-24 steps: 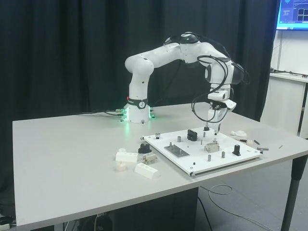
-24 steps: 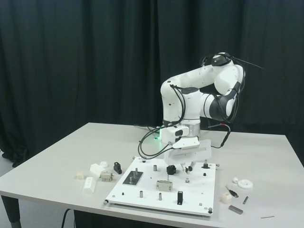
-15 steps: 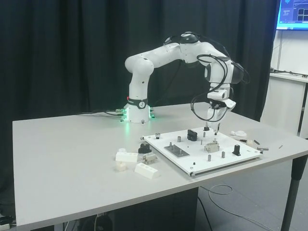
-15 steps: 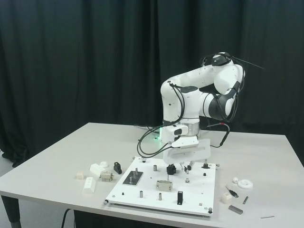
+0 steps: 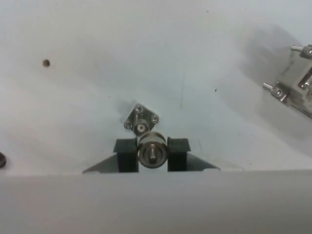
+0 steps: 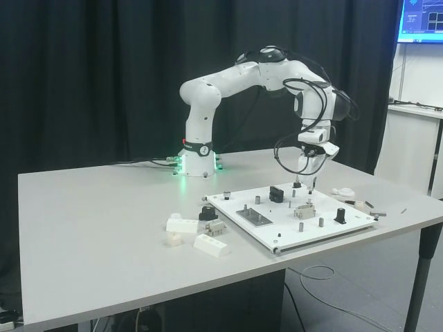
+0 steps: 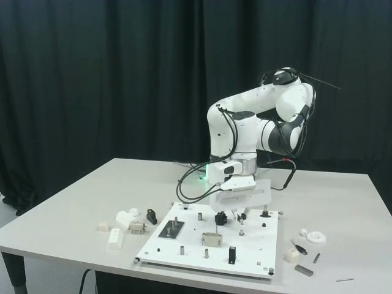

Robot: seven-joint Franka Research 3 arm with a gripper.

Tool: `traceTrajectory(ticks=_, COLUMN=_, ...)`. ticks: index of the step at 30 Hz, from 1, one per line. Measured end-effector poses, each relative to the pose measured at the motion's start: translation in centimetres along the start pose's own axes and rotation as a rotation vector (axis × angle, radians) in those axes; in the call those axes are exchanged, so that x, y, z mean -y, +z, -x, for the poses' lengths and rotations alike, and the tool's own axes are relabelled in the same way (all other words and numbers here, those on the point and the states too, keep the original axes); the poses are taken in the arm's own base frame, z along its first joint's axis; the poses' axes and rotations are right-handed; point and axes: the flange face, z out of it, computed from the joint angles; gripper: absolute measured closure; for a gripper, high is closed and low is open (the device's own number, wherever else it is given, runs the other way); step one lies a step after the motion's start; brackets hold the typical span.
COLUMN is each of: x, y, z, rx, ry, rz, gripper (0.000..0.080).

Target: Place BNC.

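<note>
In the wrist view a grey metal BNC plug [image 5: 152, 152] sits between my two black fingers [image 5: 126, 154], and the gripper [image 5: 152, 155] is shut on it. Just past the plug, a small BNC socket with a square flange [image 5: 141, 122] stands on the white board [image 5: 97, 87]. The plug hangs above the board, close to the socket and not on it. In the room views my gripper [image 6: 309, 181] [image 7: 242, 215] points down over the far part of the board [image 6: 291, 234] [image 7: 190, 246].
On the board stand a black block [image 6: 277, 194] [image 7: 220, 218], a grey metal housing [image 5: 298, 84] [image 6: 303, 211] [image 7: 211, 239], a dark plate [image 6: 253, 216] and several short posts. White blocks [image 6: 185, 227] [image 7: 124, 218] lie beside the board. Small white parts [image 7: 316, 237] lie on its other side.
The hand has risen a little above the board, still shut on the plug. Nothing else on the table has moved.
</note>
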Motion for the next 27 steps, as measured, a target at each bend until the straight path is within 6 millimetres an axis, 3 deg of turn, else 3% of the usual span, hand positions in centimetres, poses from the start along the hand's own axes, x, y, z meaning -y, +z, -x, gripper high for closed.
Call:
traceTrajectory(ticks=7, x=0.8, y=0.1, z=0.0, rx=-0.006, ry=0.032, rz=-0.03, gripper=0.0678)
traceTrajectory(ticks=12, x=2.6, y=0.3, z=0.4, rx=-0.005, ry=0.053, rz=-0.053, gripper=0.0679)
traceTrajectory(ticks=27, x=12.1, y=1.2, z=3.6, rx=0.0, ry=0.075, rz=-0.086, gripper=0.0679)
